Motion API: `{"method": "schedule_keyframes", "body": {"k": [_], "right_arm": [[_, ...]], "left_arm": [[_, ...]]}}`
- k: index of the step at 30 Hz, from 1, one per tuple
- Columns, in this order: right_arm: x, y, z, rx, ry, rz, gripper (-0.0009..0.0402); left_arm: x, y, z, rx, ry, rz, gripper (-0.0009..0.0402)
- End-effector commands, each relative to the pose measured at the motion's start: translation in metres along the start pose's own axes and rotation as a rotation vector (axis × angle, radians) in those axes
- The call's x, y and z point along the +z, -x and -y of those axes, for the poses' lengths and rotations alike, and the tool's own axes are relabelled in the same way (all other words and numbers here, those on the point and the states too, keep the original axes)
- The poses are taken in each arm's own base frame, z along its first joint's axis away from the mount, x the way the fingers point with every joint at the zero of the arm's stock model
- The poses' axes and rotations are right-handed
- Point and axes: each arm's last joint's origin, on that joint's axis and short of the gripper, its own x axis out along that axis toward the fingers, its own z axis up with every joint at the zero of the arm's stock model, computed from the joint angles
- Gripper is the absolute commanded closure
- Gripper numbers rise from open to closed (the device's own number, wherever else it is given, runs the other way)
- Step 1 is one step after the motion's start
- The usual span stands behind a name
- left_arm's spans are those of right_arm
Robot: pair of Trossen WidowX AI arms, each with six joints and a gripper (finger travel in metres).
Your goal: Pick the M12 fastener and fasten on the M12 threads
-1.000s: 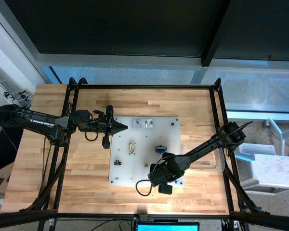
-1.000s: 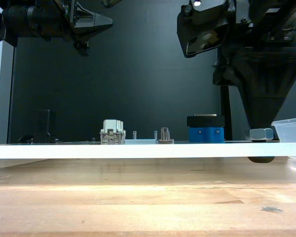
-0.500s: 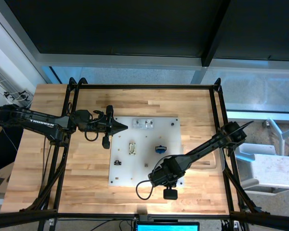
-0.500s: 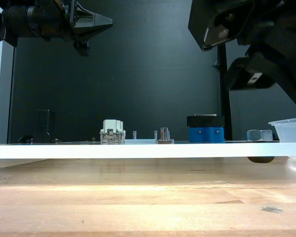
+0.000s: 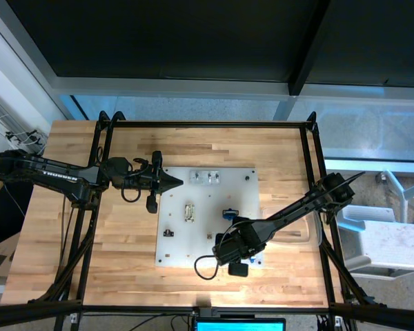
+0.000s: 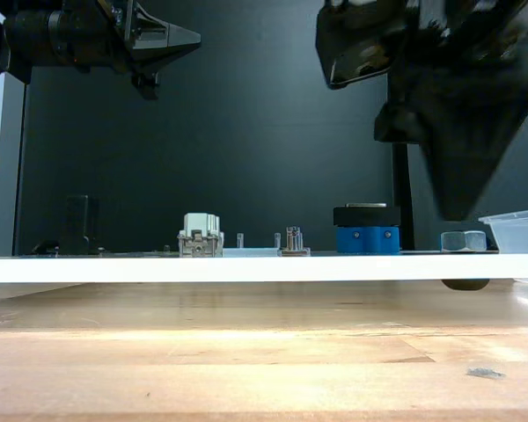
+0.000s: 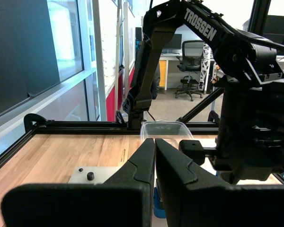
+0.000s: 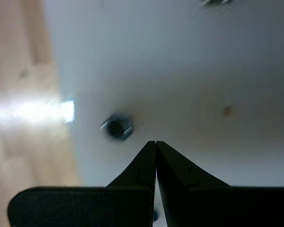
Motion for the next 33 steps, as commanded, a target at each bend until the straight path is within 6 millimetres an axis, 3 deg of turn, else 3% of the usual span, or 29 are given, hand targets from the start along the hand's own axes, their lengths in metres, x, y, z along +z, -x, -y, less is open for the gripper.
{"method": "schedule_keyframes", "body": {"k": [1,8,15,33], "right_arm": [[0.0021,-0.0075,-0.0019,-0.009,-0.002,0.008,0.0393],[0.0036,-0.0109,-0.0035,0.009,-0.002,0.009,0.0393],[-0.0009,-0.0094,-0.0096,0.226,0.032,-0.135,0.0393],[-0.0002,-0.0031,-0.0064,0.161,0.025,-0.08,0.0393]], "left_arm": [[0.0,-0.0001,-0.0001,0.0,0.0,0.0,0.0393],[0.0,-0.0001,0.0,0.0,0.0,0.0,0.0393],[0.0,-0.0001,0.0,0.0,0.0,0.0,0.0393],[0.0,-0.0001,-0.0001,0.0,0.0,0.0,0.0393]]}}
